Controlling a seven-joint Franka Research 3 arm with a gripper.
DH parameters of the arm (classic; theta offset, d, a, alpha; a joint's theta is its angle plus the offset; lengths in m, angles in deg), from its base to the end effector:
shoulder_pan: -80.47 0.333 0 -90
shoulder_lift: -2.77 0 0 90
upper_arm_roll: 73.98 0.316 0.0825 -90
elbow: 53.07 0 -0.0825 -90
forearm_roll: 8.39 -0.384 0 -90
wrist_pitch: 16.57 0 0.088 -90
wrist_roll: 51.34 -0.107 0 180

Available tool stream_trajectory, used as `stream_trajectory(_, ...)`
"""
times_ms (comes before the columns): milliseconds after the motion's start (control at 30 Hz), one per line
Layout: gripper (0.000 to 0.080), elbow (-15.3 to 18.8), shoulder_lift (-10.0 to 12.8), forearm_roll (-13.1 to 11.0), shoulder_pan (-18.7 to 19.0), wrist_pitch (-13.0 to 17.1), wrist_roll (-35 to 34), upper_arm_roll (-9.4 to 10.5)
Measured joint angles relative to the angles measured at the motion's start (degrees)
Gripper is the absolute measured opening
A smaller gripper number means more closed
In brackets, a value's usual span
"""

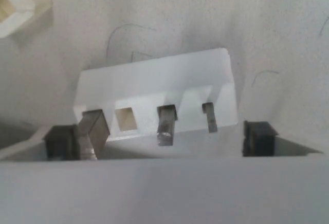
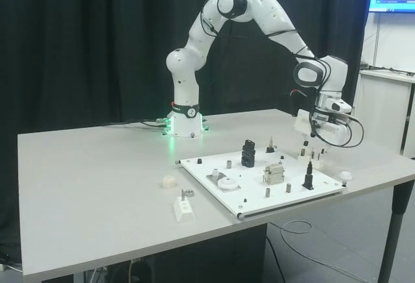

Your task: Place square peg 2.

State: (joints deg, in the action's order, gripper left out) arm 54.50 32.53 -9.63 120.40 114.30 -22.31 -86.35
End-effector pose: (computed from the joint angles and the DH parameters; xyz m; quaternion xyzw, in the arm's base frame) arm 0.5517 0.2957 0.2305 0.8767 0.4761 -0.0508 0.0454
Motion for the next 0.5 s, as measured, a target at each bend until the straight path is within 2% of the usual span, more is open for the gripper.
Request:
stream_trajectory(133,0.0637,-0.1,-0.4,0.0,0.03,-0.79,-0.19,0.0)
stream_trajectory(167,0.0765,-0.14,-0.51,0.0,0.04,-1.0,-0.24,0.0)
stream_trajectory(367,0.0765,-0.52,-1.47,0.0,0.16,-2.6,-0.27,0.0)
stream_trajectory(400,0.0793,-0.59,-1.66,0.0,0.18,-2.86,-0.27,0.0)
stream_trajectory(500,0.0793,-0.65,-2.21,0.0,0.24,-3.32,-0.27,0.0)
